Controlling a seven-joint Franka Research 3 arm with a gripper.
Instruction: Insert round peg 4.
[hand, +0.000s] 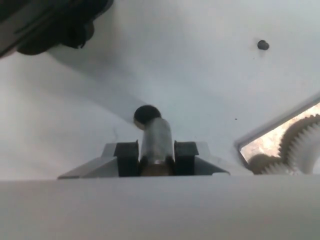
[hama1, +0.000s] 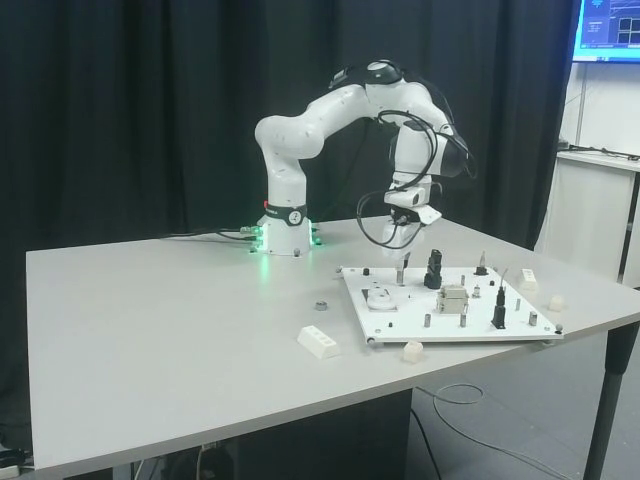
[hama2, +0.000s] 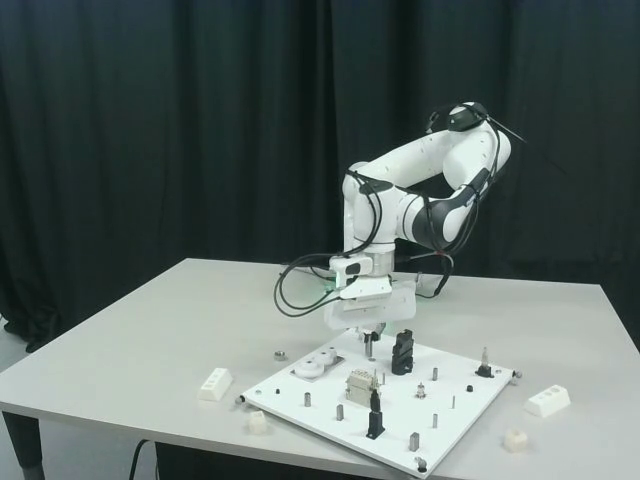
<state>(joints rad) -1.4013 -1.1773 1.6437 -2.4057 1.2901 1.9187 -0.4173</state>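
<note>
My gripper is shut on a grey metal round peg, which stands between the two black pads. The peg's far end meets a round black hole in the white board; I cannot tell how deep it sits. From the first room view the gripper hangs over the back left part of the board, with the peg upright below it. In the second room view the gripper and peg stand beside a black block.
White gears lie in a recess near the peg. The board carries the black block, a grey metal block and several small pegs. White blocks, white cubes and a small ring lie on the grey table.
</note>
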